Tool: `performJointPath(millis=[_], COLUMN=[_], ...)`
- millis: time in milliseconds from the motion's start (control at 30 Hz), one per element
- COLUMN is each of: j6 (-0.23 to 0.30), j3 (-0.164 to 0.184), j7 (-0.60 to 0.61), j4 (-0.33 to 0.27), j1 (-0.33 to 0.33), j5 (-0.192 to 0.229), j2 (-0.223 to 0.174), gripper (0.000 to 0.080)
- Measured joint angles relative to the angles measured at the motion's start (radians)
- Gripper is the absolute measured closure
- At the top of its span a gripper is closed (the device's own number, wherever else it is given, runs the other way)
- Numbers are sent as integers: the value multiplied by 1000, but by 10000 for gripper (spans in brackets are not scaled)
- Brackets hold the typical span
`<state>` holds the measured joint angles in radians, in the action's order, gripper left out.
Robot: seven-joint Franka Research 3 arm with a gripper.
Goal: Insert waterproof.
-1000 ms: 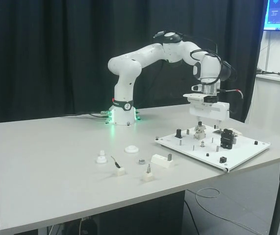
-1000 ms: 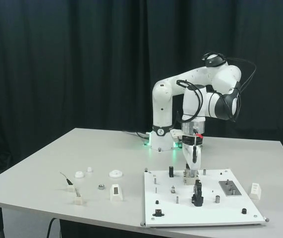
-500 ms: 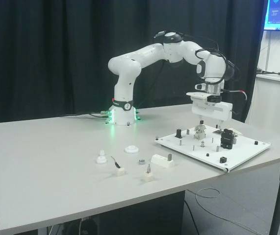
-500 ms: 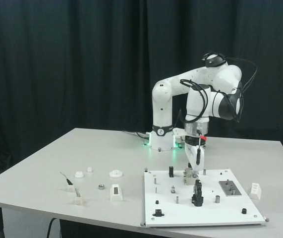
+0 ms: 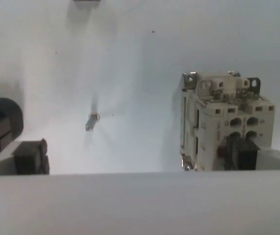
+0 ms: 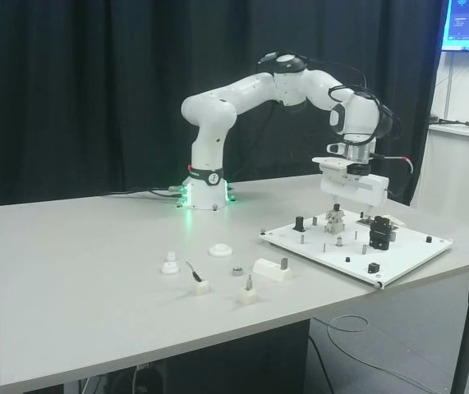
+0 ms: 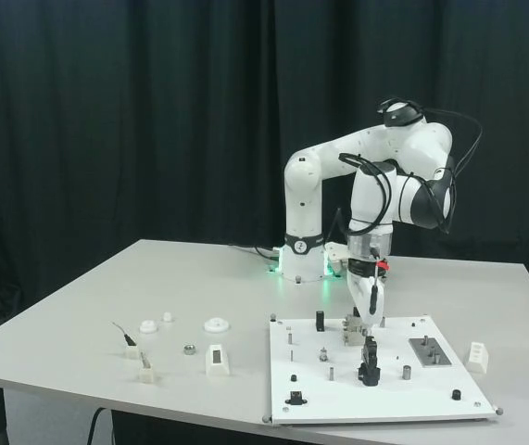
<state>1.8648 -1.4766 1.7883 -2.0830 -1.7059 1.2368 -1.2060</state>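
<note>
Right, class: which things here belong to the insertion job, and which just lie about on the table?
Job in hand:
gripper
white board
white connector block
black part

Lying about:
round white disc
small nut
white block with slot
wired white piece

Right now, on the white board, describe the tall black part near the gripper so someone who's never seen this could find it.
Start at the white board lying on the grey table in front of the arm. Near its middle, just below the gripper in the second room view, stands the black part. It is the tallest black piece on the board; the other black pieces there are short and sit apart from it.
</note>
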Motion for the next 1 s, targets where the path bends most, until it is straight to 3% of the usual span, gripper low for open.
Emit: performJointPath(millis=[1000], j6=[7], j3=[11], j7=[1], j4=[9], j1=[-2], j5=[-24], j2=[-3], gripper=[3])
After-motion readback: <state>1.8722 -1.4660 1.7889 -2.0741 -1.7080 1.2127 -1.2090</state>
